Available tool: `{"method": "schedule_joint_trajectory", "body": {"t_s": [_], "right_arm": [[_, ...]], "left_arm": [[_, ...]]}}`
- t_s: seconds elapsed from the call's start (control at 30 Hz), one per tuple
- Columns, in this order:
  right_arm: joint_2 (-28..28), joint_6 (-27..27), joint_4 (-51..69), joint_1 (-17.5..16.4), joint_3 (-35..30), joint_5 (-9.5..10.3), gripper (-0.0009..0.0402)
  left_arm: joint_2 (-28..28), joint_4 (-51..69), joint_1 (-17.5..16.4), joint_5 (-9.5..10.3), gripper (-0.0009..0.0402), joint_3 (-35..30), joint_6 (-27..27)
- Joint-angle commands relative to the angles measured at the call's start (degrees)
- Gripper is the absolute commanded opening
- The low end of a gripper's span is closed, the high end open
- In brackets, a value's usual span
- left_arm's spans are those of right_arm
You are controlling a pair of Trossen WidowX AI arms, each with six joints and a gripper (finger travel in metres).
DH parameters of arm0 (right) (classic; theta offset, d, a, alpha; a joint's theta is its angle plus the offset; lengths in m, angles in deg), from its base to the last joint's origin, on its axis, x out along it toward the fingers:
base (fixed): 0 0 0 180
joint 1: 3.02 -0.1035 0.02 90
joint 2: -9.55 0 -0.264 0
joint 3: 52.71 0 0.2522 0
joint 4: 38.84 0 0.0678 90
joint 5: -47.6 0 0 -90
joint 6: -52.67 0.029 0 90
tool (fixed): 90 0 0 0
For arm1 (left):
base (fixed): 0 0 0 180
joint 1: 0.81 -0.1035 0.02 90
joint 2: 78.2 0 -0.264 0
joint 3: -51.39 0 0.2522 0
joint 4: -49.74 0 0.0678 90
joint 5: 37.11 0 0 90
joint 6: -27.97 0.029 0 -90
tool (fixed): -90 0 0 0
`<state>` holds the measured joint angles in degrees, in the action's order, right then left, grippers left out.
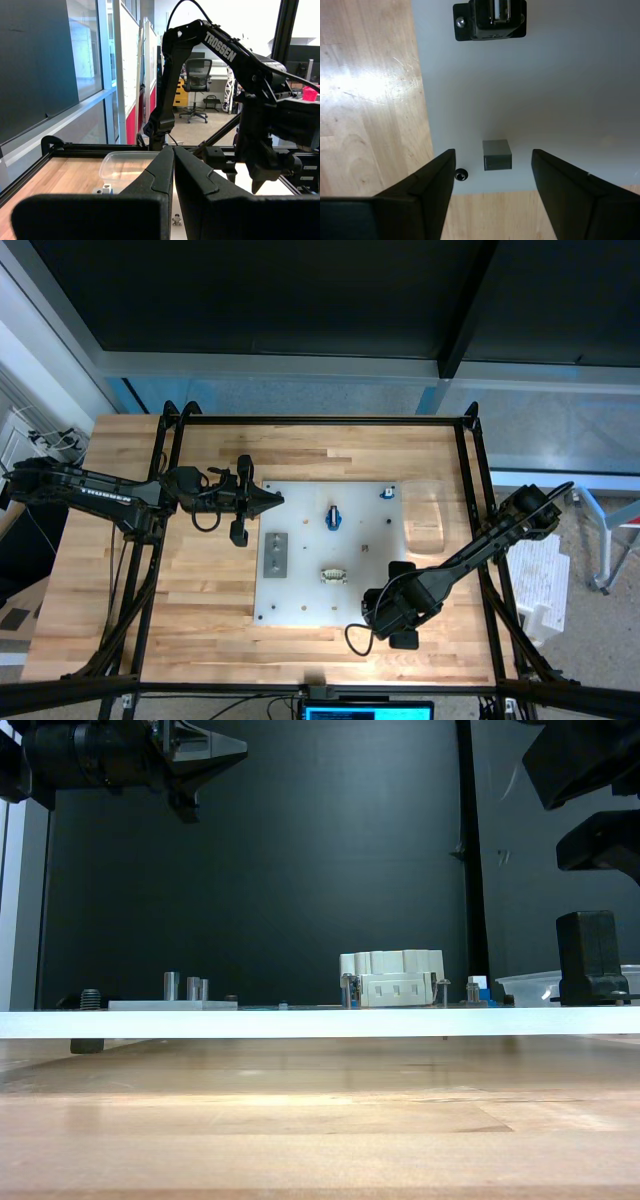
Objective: Pick the 16mm bar and install on taskboard
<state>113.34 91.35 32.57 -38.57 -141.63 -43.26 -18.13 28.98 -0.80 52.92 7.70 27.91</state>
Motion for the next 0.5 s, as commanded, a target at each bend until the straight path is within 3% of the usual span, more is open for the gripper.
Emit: {"method": "schedule_joint_trajectory", "body": {"t_s": [0.03, 0.5], "right_arm": [[-1.1, -0.2, 0.6, 0.0, -0.1, -0.2, 0.0243], [-6.6, -0.1, 2.8, 0.0, -0.1, -1.14, 0.0261]], "left_arm": [[0.0, 0.0, 0.0, -0.02, 0.0, 0.0, 0.0], [0.0, 0.0, 0.0, -0.02, 0.0, 0.0, 0.0]]}}
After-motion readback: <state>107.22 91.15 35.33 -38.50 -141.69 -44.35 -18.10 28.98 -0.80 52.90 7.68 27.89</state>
